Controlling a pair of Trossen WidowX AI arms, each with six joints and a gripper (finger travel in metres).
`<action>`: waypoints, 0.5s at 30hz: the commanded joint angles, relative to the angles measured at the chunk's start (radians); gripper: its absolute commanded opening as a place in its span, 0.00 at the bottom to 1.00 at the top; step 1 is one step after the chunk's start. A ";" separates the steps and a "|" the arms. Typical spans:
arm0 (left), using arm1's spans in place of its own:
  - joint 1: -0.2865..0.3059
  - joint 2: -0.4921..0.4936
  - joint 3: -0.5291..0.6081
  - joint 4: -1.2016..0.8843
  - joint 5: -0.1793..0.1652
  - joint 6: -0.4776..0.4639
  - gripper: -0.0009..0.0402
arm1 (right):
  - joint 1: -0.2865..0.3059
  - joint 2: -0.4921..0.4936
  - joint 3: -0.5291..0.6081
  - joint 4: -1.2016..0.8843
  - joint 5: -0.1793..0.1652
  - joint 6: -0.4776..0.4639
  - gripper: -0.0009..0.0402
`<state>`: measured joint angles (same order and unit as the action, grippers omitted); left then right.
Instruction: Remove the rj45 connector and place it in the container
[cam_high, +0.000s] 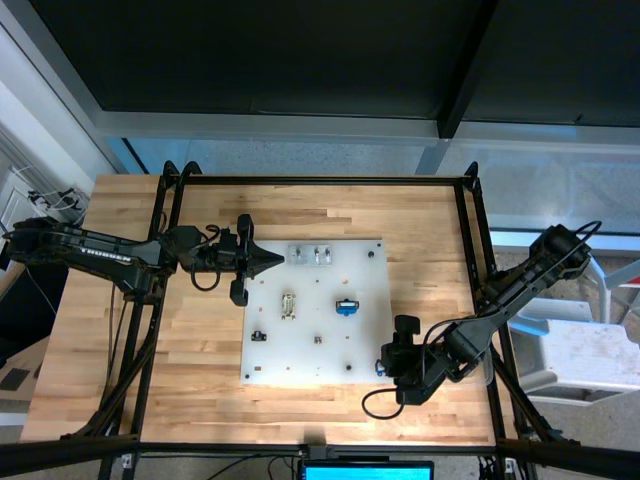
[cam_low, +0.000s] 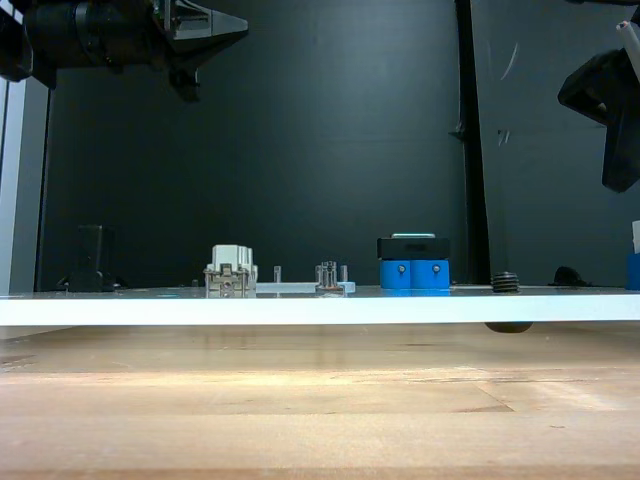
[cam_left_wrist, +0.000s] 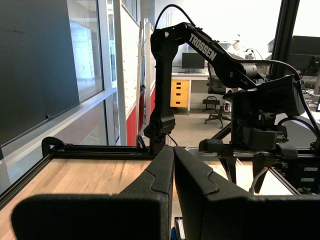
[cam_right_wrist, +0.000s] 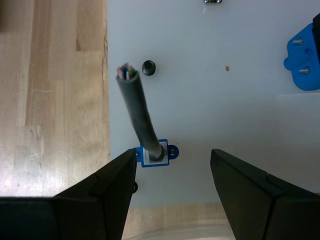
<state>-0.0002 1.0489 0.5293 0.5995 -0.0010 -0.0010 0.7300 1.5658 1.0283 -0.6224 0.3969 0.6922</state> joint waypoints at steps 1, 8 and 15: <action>0.000 0.000 0.000 0.000 0.000 0.000 0.02 | -0.002 0.010 0.000 0.004 -0.006 -0.005 0.52; 0.000 0.000 0.000 0.000 0.000 0.000 0.02 | -0.011 0.028 0.000 0.020 -0.007 -0.018 0.52; 0.000 0.000 0.000 0.000 0.000 0.000 0.02 | -0.019 0.034 -0.006 0.024 -0.006 -0.020 0.52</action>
<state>-0.0002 1.0489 0.5293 0.5995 -0.0006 -0.0010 0.7120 1.5993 1.0252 -0.5983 0.3897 0.6712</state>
